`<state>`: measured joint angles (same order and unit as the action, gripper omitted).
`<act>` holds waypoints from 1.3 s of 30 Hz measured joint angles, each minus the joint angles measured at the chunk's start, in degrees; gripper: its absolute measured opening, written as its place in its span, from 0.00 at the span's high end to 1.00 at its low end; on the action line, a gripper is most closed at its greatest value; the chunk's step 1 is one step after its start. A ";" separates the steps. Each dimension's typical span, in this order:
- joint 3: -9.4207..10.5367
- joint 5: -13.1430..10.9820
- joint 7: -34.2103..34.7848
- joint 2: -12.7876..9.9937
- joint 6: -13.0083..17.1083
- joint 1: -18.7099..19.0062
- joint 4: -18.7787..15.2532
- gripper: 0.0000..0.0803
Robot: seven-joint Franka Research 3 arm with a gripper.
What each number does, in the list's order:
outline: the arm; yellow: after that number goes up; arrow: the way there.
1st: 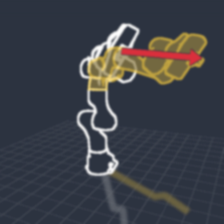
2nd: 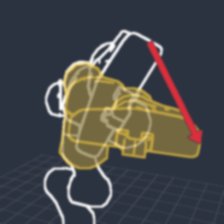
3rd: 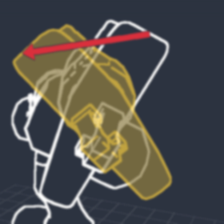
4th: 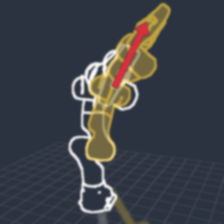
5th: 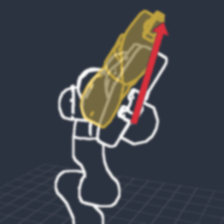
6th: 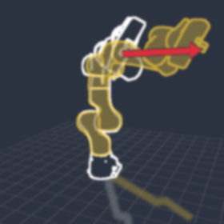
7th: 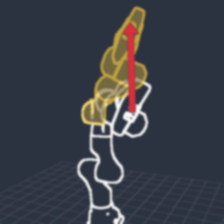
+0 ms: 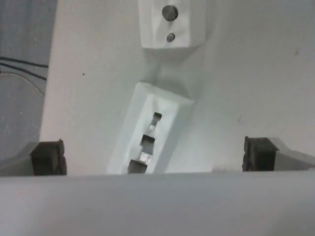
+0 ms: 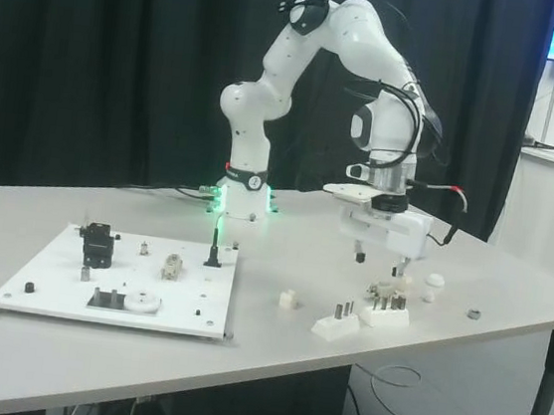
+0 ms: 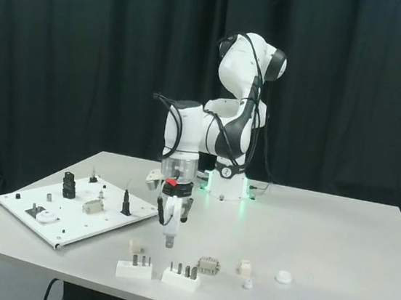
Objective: Pick square peg 1.
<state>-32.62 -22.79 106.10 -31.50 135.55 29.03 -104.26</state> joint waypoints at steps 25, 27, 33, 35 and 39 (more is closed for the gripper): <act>1.83 0.43 2.23 -4.75 -2.43 -2.82 3.91 0.00; 2.47 0.43 2.23 -4.94 -2.41 -3.29 3.97 0.00; 3.99 0.47 2.23 -5.43 -2.28 -4.42 4.09 0.00; 4.41 0.52 2.23 -5.59 -2.24 -4.68 4.12 0.00; 4.93 0.68 2.23 -5.92 -2.20 -4.91 4.12 0.00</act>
<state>-27.70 -22.10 108.33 -37.42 133.35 24.12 -100.13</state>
